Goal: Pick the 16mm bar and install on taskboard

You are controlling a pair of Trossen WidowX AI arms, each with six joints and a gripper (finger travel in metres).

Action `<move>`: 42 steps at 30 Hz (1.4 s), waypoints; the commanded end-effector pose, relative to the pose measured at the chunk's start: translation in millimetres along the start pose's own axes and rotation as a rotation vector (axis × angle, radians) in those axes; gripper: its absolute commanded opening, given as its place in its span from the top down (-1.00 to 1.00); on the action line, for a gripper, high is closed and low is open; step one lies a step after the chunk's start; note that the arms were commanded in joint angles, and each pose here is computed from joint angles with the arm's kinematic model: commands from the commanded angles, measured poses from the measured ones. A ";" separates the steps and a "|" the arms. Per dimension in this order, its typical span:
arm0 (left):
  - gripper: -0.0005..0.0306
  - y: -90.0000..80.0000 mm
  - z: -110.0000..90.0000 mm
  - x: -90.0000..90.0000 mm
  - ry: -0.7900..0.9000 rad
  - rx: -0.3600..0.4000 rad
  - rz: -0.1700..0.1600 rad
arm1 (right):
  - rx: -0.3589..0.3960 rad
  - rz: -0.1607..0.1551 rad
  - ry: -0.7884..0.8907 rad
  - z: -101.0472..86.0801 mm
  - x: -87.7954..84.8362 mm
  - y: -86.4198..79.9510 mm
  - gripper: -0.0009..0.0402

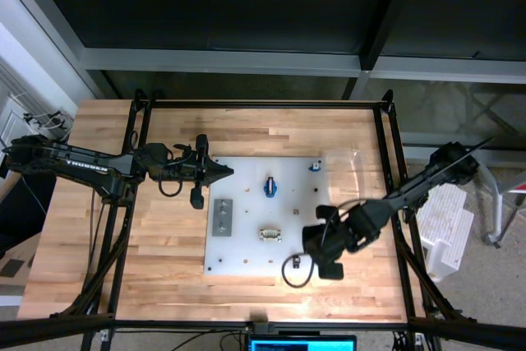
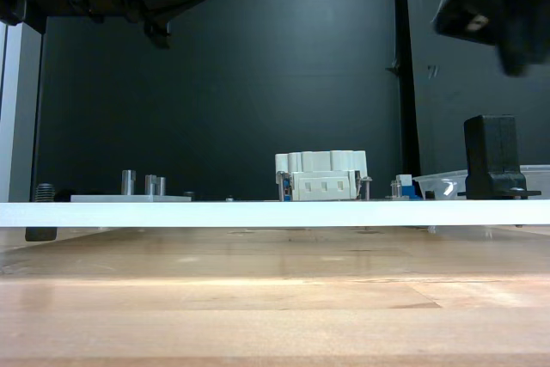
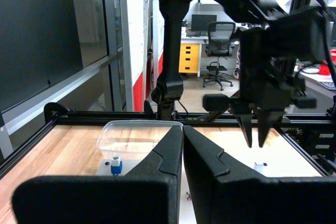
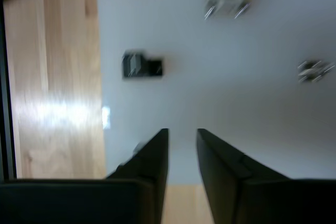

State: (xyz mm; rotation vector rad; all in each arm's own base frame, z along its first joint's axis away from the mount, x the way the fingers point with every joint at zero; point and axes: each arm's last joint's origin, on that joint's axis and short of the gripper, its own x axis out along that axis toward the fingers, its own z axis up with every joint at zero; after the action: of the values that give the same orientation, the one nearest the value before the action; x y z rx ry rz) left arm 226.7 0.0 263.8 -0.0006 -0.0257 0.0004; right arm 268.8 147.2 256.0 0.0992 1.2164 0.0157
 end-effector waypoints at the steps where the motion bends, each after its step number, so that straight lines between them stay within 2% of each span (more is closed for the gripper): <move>1: 0.96 0.1 0.1 0.1 0.000 0.000 0.000 | 0.009 -0.001 -0.068 8.6 -9.0 -20.1 0.91; 2: 0.96 0.0 0.0 0.1 0.000 0.000 0.000 | 0.013 -0.011 -0.092 10.8 -11.8 -26.0 0.97; 6: 0.97 0.0 0.1 0.1 0.000 0.000 0.000 | 0.008 -0.051 -0.157 17.6 -21.5 -48.5 0.91; 11: 0.97 0.0 0.0 0.1 0.000 0.000 0.000 | -0.026 -0.076 -0.226 26.3 -33.3 -73.7 0.96; 17: 0.96 0.0 0.0 0.1 0.000 0.000 0.000 | -0.029 -0.115 -0.344 33.1 -48.9 -104.7 0.96; 23: 0.96 0.1 0.0 0.1 0.000 0.000 0.000 | -0.039 -0.146 -0.499 38.2 -64.6 -125.5 0.96; 26: 0.97 0.0 0.0 0.1 0.000 0.000 0.000 | -0.032 -0.153 -0.581 38.4 -67.1 -132.8 0.96; 31: 0.97 0.1 0.1 0.1 0.000 0.000 0.000 | -0.018 -0.154 -0.695 33.5 -65.2 -138.4 0.96; 36: 0.96 0.0 0.1 0.1 0.000 0.000 0.000 | -0.020 -0.127 -0.818 27.4 -60.6 -140.2 0.96; 39: 0.96 0.1 0.1 0.0 0.000 0.000 0.000 | -0.013 -0.121 -0.894 22.7 -59.0 -142.4 0.96; 42: 0.96 0.0 0.0 0.1 0.000 0.000 0.000 | -0.021 -0.082 -0.958 18.7 -57.1 -143.4 0.96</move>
State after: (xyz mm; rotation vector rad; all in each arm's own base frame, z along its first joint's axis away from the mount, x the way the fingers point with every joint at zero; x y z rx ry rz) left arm 226.8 0.0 264.0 -0.0002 -0.0261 0.0008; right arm 261.6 -0.8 304.8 0.0199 0.2896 -0.0973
